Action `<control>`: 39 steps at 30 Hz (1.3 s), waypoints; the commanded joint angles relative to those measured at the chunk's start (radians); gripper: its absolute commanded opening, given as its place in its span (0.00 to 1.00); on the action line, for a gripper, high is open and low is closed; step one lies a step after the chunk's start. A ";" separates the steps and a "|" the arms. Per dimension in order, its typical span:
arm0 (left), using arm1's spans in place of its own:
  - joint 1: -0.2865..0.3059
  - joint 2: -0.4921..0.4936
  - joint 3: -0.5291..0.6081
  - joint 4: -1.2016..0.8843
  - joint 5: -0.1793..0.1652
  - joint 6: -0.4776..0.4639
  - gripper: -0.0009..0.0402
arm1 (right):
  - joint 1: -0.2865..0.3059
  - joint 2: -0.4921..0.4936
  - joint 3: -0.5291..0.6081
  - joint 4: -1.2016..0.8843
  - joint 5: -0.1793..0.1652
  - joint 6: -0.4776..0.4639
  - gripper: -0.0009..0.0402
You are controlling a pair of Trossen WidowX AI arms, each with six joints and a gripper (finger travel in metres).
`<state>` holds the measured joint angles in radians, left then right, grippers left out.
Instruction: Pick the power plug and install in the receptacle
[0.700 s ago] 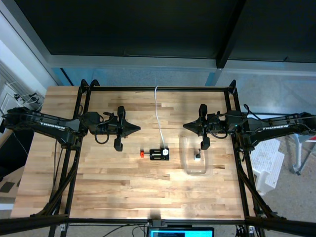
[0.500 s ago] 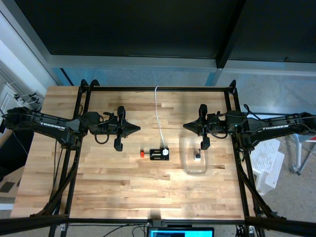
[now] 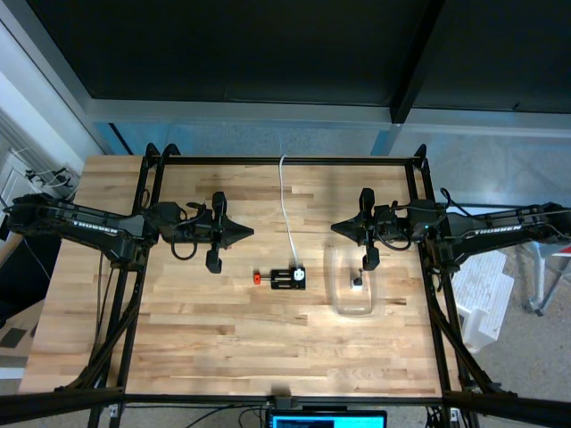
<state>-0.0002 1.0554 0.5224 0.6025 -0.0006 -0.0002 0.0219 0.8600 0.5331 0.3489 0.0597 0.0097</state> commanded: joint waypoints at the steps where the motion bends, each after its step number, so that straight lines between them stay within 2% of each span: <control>1: 0.000 0.000 0.000 0.000 0.000 0.000 0.02 | 0.000 0.000 0.000 0.001 0.000 0.000 0.02; 25: 0.000 0.000 0.000 0.000 0.000 0.000 0.02 | 0.000 -0.002 0.005 -0.015 -0.002 0.019 0.02; 30: 0.000 0.000 0.000 0.000 0.000 0.000 0.02 | 0.005 -0.002 0.092 -0.265 -0.013 0.031 0.02; 34: 0.000 0.000 0.000 0.000 0.000 0.000 0.02 | 0.012 -0.002 0.191 -0.504 -0.054 0.037 0.02; 39: 0.000 0.000 0.000 0.000 0.000 0.000 0.02 | 0.028 -0.001 0.307 -0.793 -0.053 0.053 0.02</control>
<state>-0.0002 1.0554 0.5228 0.6025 -0.0006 -0.0002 0.0467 0.8577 0.8139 -0.3759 0.0063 0.0555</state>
